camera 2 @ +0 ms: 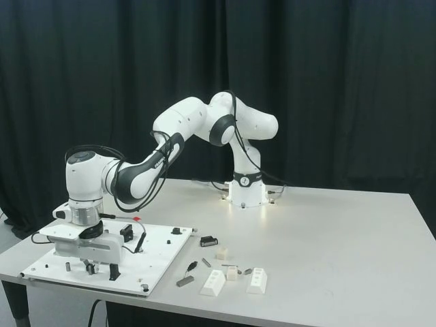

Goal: Remove square peg 3.

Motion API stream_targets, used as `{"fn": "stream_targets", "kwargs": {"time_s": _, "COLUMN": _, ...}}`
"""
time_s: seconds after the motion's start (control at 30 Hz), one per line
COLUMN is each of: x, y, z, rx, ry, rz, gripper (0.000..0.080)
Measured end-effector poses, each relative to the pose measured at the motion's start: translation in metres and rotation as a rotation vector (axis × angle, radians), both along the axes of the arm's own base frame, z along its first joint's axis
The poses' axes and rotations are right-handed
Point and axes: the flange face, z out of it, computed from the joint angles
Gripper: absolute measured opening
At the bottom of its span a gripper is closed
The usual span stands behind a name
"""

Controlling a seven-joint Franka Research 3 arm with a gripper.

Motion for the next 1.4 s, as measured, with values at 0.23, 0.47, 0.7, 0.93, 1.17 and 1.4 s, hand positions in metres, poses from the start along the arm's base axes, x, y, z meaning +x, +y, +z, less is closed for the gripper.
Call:
{"fn": "stream_targets", "kwargs": {"time_s": 0.23, "x": 0.0001, "y": -0.0003, "z": 0.0004, "rx": 0.0, "ry": 0.002, "rz": 0.035, "gripper": 0.0075}}
{"fn": "stream_targets", "kwargs": {"time_s": 0.47, "x": 0.0001, "y": -0.0004, "z": 0.0004, "rx": 0.0, "ry": 0.002, "rz": 0.041, "gripper": 0.0075}}
{"fn": "stream_targets", "kwargs": {"time_s": 0.7, "x": 0.0001, "y": -0.0004, "z": 0.0005, "rx": 0.0, "ry": 0.002, "rz": 0.037, "gripper": 0.0075}}
{"fn": "stream_targets", "kwargs": {"time_s": 0.93, "x": 0.0002, "y": -0.0002, "z": 0.0012, "rx": 0.0, "ry": 0.0, "rz": 0.011, "gripper": 0.0075}}
{"fn": "stream_targets", "kwargs": {"time_s": 1.17, "x": 0.0001, "y": 0.0, "z": 0.0013, "rx": 0.0, "ry": -0.001, "rz": -0.011, "gripper": 0.0075}}
{"fn": "stream_targets", "kwargs": {"time_s": 1.4, "x": 0.0002, "y": 0.0001, "z": 0.0013, "rx": 0.0, "ry": 0.0, "rz": -0.001, "gripper": 0.0075}}
